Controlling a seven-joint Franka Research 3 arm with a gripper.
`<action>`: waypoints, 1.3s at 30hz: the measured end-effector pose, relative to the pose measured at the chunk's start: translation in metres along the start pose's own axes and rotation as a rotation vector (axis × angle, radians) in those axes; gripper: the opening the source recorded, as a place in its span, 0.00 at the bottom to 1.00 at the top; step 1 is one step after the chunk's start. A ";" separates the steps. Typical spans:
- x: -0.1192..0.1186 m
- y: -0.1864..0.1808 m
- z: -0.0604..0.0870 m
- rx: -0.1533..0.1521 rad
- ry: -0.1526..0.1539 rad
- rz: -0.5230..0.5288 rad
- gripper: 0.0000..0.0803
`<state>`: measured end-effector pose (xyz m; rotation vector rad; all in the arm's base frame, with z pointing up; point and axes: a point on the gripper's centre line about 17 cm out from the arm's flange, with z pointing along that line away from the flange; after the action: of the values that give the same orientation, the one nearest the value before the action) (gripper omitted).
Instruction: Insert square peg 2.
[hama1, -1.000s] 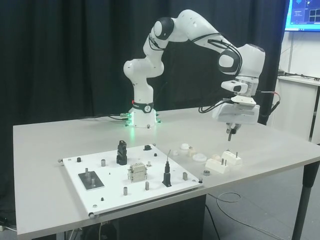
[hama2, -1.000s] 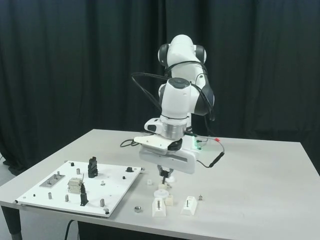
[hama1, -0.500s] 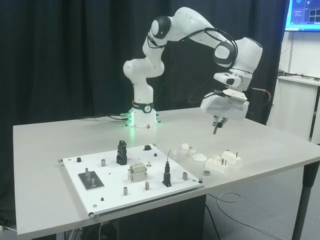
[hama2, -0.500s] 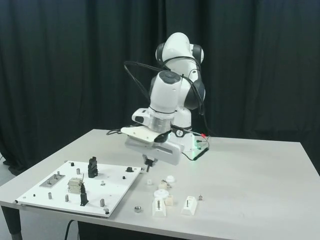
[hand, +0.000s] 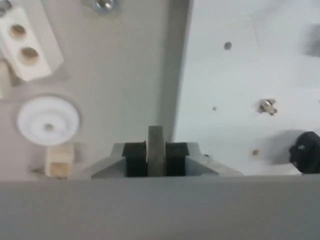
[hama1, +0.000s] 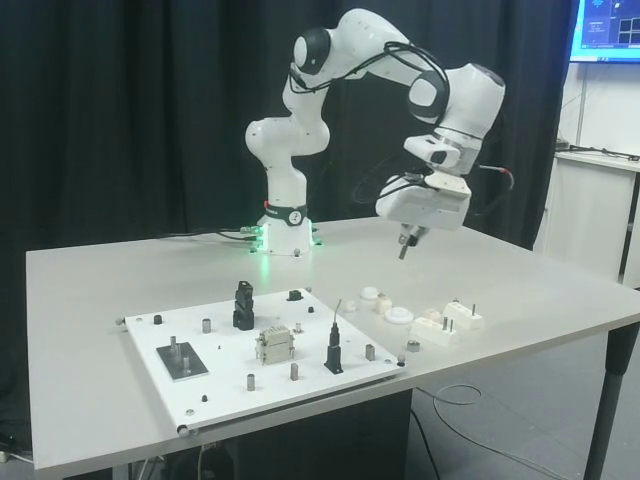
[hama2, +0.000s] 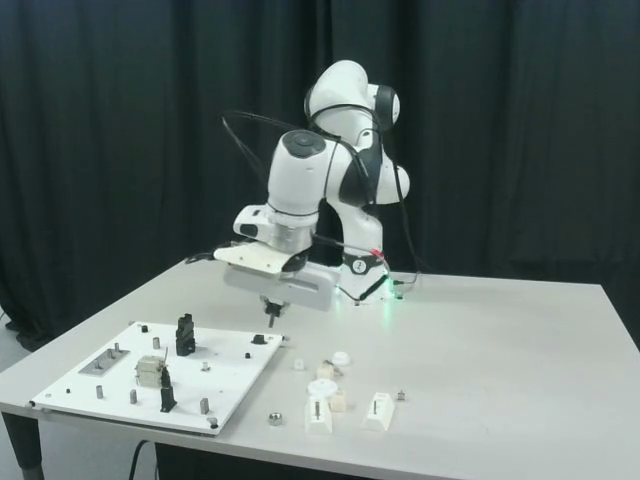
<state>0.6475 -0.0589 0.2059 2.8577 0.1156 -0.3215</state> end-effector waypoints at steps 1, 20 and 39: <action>-0.002 0.003 0.001 0.001 -0.006 -0.007 0.10; -0.034 0.058 0.015 0.042 -0.073 -0.216 0.10; -0.064 0.103 0.001 0.080 -0.045 -0.083 0.10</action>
<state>0.5959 -0.1613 0.2453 2.9274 0.2186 -0.4153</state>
